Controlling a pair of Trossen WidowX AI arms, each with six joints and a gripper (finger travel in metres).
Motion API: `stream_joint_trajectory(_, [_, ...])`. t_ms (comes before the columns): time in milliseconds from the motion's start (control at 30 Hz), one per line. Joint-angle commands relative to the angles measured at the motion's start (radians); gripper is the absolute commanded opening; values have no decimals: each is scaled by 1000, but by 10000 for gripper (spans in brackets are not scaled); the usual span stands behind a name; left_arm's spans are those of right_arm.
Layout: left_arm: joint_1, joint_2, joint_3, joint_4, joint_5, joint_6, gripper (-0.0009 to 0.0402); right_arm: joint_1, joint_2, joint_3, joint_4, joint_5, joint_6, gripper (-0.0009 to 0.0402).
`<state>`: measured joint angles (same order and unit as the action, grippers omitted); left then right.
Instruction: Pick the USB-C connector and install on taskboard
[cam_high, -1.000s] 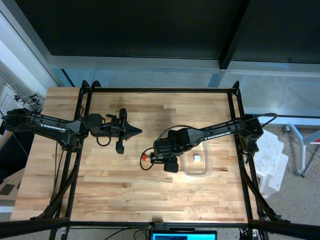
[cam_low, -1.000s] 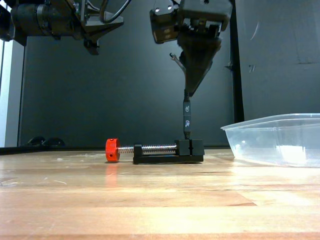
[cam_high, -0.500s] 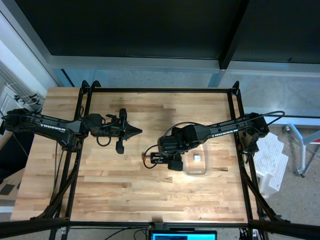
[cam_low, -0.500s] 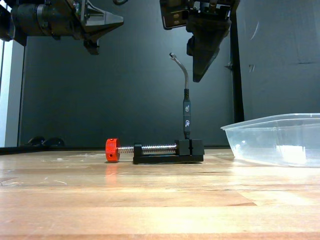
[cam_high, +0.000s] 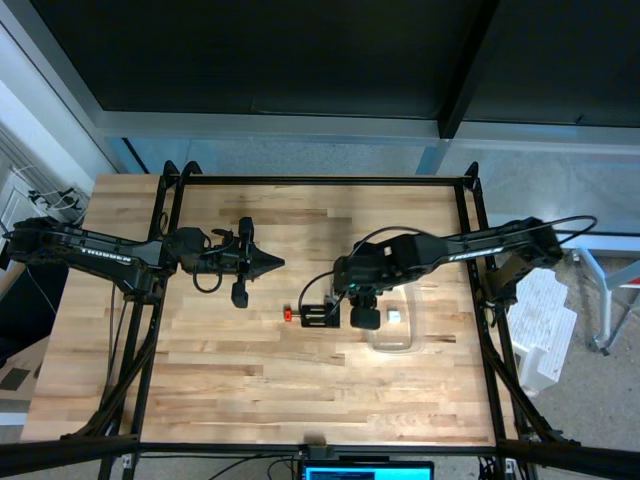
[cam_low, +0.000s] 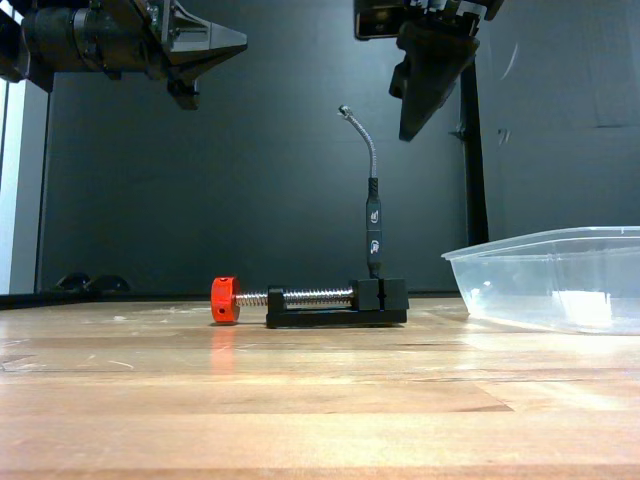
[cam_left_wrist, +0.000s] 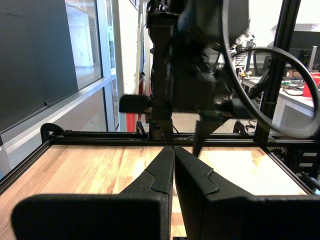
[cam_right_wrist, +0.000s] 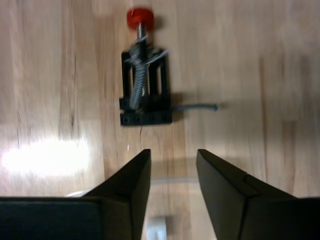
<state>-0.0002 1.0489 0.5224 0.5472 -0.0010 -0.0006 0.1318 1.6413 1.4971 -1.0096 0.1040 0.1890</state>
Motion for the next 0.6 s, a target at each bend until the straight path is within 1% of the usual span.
stream_joint_trajectory(33, [0,0,0,0,0,0,0,-10,-86,-78,79,0,-24,74])
stream_joint_trajectory(233, [0,0,0,0,0,0,0,-34,-239,-215,248,-3,-64,0])
stream_joint_trajectory(267, [0,0,0,0,0,0,0,-39,-263,-239,277,-5,-68,-3])
stream_joint_trajectory(367, [0,0,0,0,0,0,0,-61,-338,-303,359,-29,-69,6])
stream_joint_trajectory(467, [0,0,0,0,0,0,0,-85,-409,-370,438,-29,-87,-2])
stream_joint_trajectory(533, [0,0,0,0,0,0,0,-100,-458,-420,502,-32,-94,1])
stream_joint_trajectory(567, [0,0,0,0,0,0,0,-109,-480,-445,537,-40,-94,1])
stream_joint_trajectory(600, [0,0,0,0,0,0,0,-117,-501,-468,571,-57,-93,0])
